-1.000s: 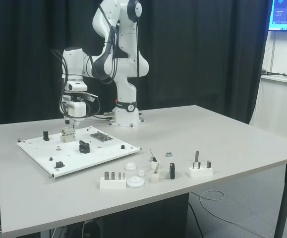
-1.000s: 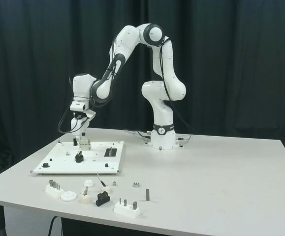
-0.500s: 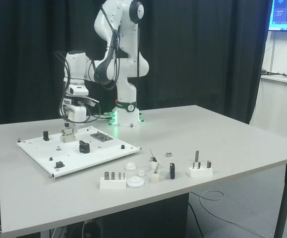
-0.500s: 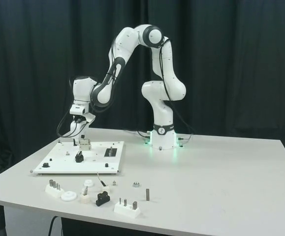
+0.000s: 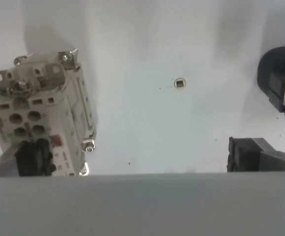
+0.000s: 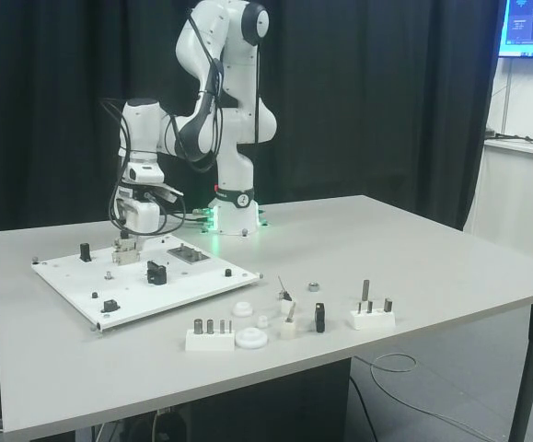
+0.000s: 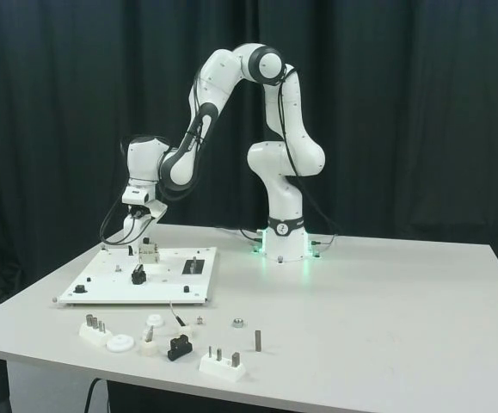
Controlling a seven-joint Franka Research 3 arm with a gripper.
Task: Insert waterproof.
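The tool (image 6: 126,230) hangs just above the white board (image 6: 192,276), over the plug block (image 5: 39,123), and it carries nothing; its fingers (image 5: 250,155) stand spread, one black tip at each side of the wrist view with bare board between them. One tip sits right against the block's lower end, though whether it touches cannot be told from this angle.

The plug block, the waterproof part of the task, stands on the board near its back edge, upright on its base in the room views. It is a stiff moulded housing with round holes in its face, small metal screws at the corners and a metal clip at one end. It looks light and hard, unlikely to bend or crush under a firm pinch, but its smooth flat sides could slip. The best hold appears to be across the two long flat sides, clear of the clip and screws.

Near it on the board sit a black knob (image 5: 280,81) and a small recessed screw (image 5: 180,83). On the worktop (image 6: 413,249) in front of the board lie loose pegs, white discs and small stands.
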